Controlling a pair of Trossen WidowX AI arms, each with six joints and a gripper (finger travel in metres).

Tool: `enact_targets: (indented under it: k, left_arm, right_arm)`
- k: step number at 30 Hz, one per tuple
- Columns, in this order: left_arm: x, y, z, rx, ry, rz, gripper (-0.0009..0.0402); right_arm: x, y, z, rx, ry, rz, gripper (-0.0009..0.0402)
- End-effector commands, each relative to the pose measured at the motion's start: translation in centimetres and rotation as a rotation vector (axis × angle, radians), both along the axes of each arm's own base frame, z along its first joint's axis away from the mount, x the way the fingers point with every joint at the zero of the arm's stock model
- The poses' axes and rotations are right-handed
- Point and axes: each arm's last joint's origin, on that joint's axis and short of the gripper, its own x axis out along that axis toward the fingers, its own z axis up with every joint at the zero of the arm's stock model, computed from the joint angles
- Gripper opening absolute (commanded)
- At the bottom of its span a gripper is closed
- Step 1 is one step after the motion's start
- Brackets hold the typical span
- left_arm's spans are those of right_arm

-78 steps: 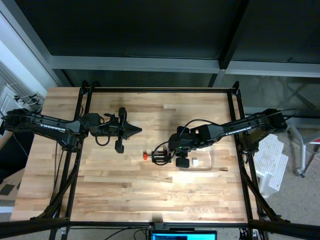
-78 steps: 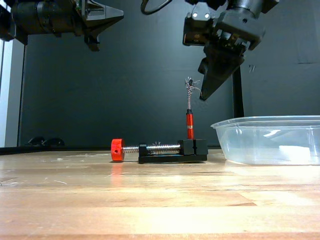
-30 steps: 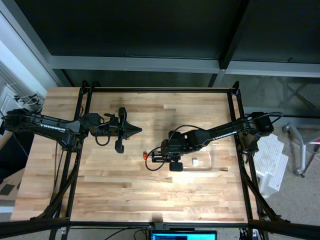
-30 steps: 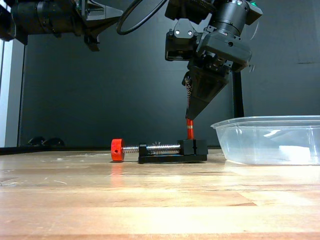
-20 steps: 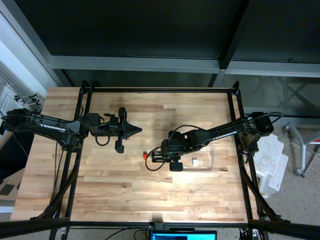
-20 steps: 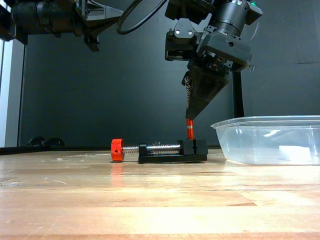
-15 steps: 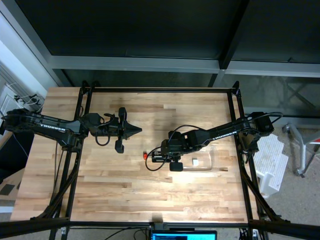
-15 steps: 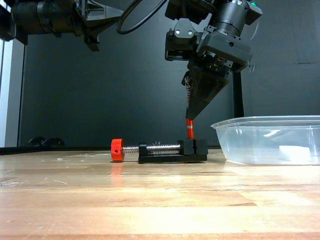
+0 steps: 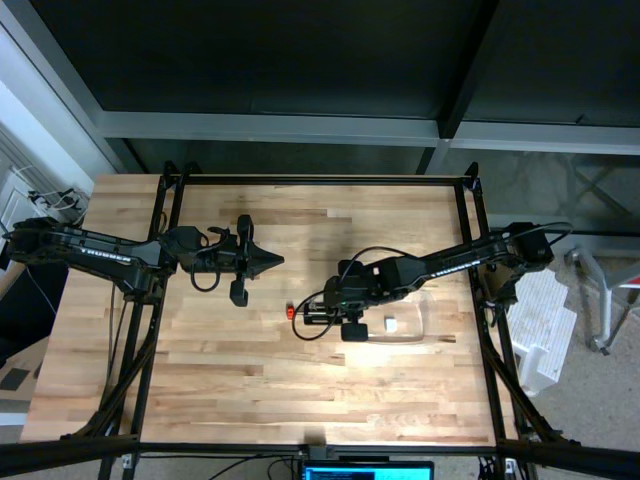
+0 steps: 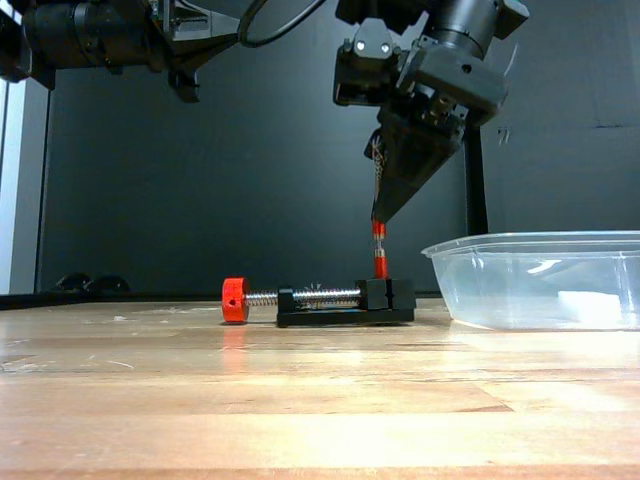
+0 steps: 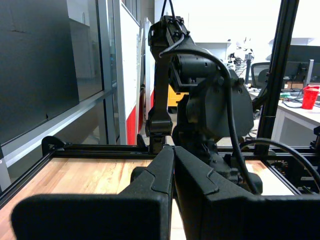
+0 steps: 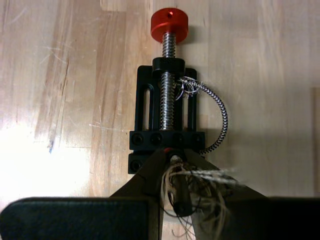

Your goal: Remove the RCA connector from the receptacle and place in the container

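Observation:
The receptacle [image 10: 345, 300] is a black block lying flat on the wood, with a red-orange knob [image 10: 234, 300] on its left end; the right wrist view shows it from above [image 12: 165, 135]. The RCA connector [image 10: 379, 250] stands upright at the block's right end, its red shaft touching the block. My right gripper [image 10: 378, 215] points down, shut on the connector's upper part, with frayed wire [image 12: 200, 175] between its fingers. The container [image 10: 530, 240] is a clear tray just right of the block. My left gripper [image 10: 235, 35] hangs high at the left, shut and empty.
A small white piece [image 10: 585, 305] lies inside the container [image 9: 422, 318]. A braided wire loop [image 12: 220, 120] curves out beside the block. Black frame rails [image 9: 165, 230] run along the table's sides and back. The left arm [image 9: 100, 250] stays over the left half.
The right gripper came down and left onto the connector, closed on it, then rose a little. More of the red shaft now shows below its fingertips. The left arm stayed still.

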Motion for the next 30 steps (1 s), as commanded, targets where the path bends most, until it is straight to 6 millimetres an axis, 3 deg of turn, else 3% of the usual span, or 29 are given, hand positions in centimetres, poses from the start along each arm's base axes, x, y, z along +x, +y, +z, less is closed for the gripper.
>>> enact_targets:
  k: [1,13,22,30]
  left_arm:
    - [0.0,0.0,0.0,0.0,0.0,0.0,0.0]
    - [0.0,0.0,0.0,0.0,0.0,0.0,0.0]
    - [0.0,0.0,0.0,0.0,0.0,0.0,0.0]
    - [0.0,0.0,0.0,0.0,0.0,0.0,0.0]
  right_arm:
    - [-0.4,0.0,0.9,0.002,-0.016,0.003,0.0003]
    - [-2.1,-0.3,4.6,0.021,-0.131,0.002,0.0003]
    - [-3.0,-0.3,5.6,0.04,-0.159,-0.015,0.0003]
    - [-6.2,0.4,5.3,0.07,-0.16,-0.018,0.0003]
